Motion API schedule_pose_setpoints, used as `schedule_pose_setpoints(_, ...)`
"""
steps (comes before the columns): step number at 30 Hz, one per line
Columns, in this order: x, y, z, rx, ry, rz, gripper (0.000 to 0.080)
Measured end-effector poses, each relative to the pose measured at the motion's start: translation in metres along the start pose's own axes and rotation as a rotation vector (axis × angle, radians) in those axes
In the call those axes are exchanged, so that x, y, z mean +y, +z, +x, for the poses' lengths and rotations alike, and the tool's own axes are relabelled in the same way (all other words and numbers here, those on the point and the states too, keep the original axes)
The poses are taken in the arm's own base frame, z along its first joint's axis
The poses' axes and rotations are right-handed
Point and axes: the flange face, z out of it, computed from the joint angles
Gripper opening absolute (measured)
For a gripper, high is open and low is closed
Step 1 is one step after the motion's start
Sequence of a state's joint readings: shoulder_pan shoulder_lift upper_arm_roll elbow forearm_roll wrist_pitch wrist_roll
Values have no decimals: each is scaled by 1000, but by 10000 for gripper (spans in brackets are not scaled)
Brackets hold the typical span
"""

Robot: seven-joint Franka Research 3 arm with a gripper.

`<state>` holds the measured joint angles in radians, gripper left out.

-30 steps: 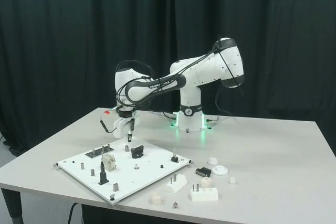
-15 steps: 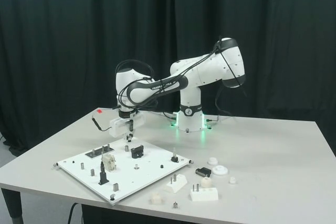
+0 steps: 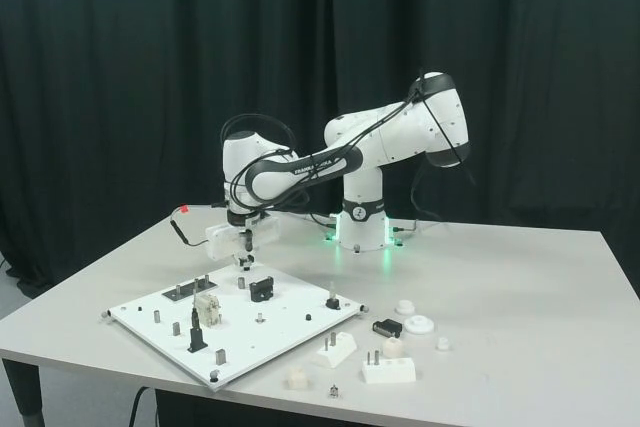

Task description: Insert bolt 4.

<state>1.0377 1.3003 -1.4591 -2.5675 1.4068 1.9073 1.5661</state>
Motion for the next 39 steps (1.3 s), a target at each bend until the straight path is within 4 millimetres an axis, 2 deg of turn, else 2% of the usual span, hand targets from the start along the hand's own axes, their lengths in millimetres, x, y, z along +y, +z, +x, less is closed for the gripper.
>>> schedule_pose_setpoints(10,0,0,0,3,61,1,225)
schedule_pose_setpoints(39,0,0,1,11,65,9,225)
